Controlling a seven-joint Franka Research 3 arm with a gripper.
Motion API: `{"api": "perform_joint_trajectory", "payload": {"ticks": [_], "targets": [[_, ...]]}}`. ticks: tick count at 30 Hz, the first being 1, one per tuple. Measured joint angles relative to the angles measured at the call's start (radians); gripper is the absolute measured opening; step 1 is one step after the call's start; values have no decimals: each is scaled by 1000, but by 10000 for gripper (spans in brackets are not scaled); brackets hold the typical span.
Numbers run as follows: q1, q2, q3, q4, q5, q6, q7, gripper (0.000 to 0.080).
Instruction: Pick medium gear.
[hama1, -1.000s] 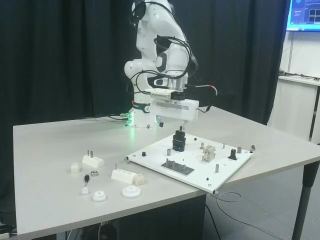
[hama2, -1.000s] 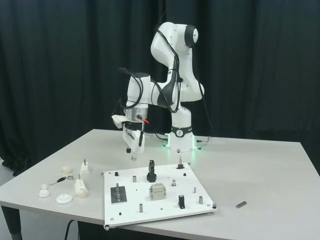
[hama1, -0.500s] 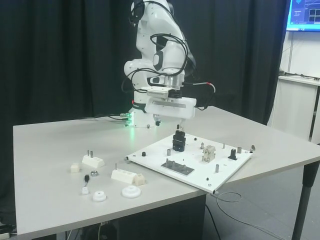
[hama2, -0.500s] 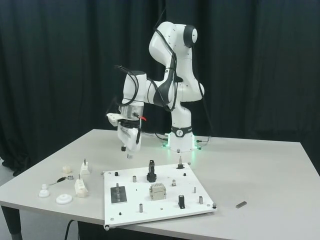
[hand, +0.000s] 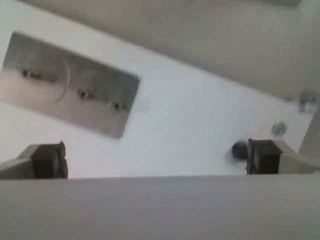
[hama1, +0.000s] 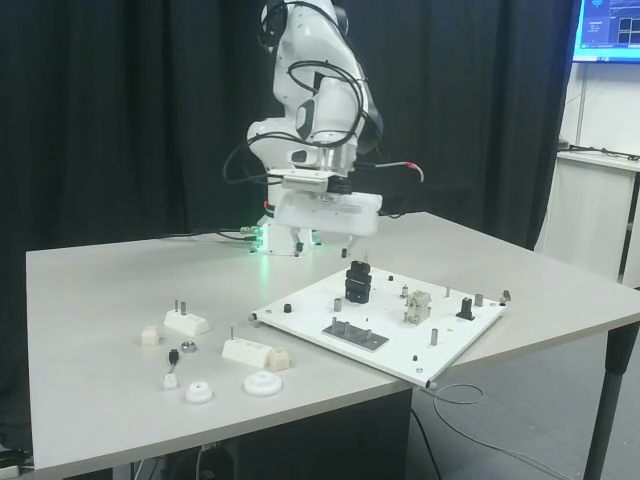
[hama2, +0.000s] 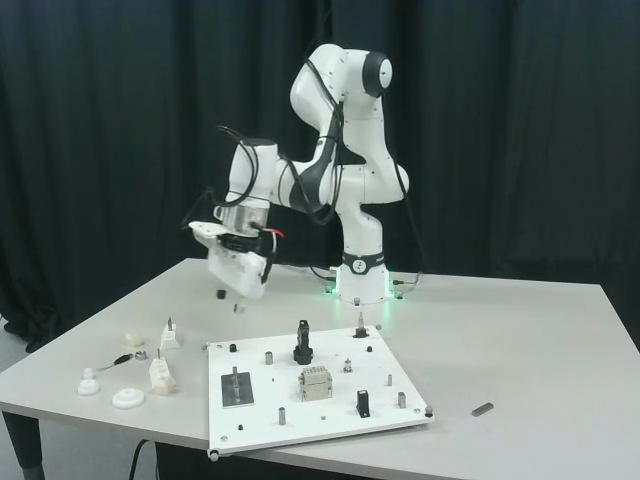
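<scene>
Nothing picked so far | my gripper (hama1: 318, 240) hung empty, fingers spread wide, above the white board's (hama1: 462, 335) back corner | medium gear (hama1: 198, 392), I figured, sat untouched near the bench's (hama1: 80, 300) front edge | reach, descent, grasp all remained

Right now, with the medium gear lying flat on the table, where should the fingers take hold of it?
Probably grip the medium gear across its round outer rim, coming straight down from above. It lies flat on the table, low and wide, and the larger gear beside it stands apart, leaving room.
</scene>
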Motion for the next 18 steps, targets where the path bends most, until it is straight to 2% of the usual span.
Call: {"api": "perform_joint_trajectory", "payload": {"ticks": [8,18], "targets": [[-57,73,-1,72,1,30,-233,800],[-124,178,1,187,6,31,-415,800]]}}
